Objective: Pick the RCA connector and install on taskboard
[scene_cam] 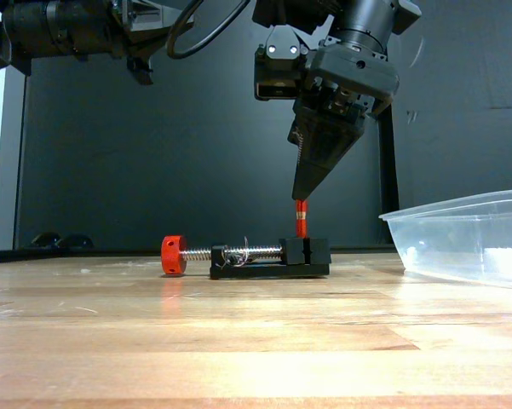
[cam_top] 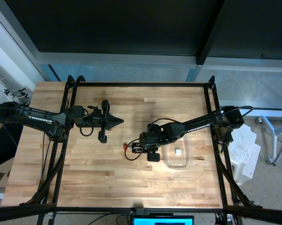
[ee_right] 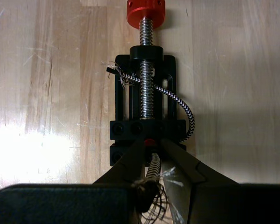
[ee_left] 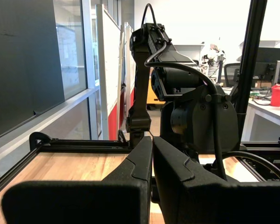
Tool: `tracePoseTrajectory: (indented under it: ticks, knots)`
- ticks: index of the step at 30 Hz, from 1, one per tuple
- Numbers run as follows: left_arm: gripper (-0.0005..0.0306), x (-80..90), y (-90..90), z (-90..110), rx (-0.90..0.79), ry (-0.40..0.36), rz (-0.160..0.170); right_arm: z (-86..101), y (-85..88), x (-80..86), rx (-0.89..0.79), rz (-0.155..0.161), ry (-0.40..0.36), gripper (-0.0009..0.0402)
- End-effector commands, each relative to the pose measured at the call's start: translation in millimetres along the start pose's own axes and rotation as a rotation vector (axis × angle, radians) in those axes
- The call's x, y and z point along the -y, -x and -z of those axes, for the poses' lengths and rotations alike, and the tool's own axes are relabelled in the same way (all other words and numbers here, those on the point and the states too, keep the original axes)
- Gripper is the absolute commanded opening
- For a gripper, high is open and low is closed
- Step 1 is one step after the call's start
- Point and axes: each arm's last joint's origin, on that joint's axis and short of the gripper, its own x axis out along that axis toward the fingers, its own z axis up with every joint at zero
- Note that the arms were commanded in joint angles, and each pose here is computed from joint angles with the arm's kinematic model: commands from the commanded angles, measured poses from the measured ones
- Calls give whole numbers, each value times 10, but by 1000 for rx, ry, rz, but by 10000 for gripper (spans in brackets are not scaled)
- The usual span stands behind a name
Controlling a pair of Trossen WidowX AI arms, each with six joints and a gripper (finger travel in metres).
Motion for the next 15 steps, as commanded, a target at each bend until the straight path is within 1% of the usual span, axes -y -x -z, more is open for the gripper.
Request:
tracePoseTrajectory:
  ticks: [1,7,15]
  knots:
    - [0,0,0,-1,0,0,0,11,-16,0,-8,1,5,0]
    - [0,0,-1,0,0,0,0,42,-57,2,-6,0,3,0]
    - [0,0,-1,0,0,0,0,40,-57,-2,-3,-1,4,0]
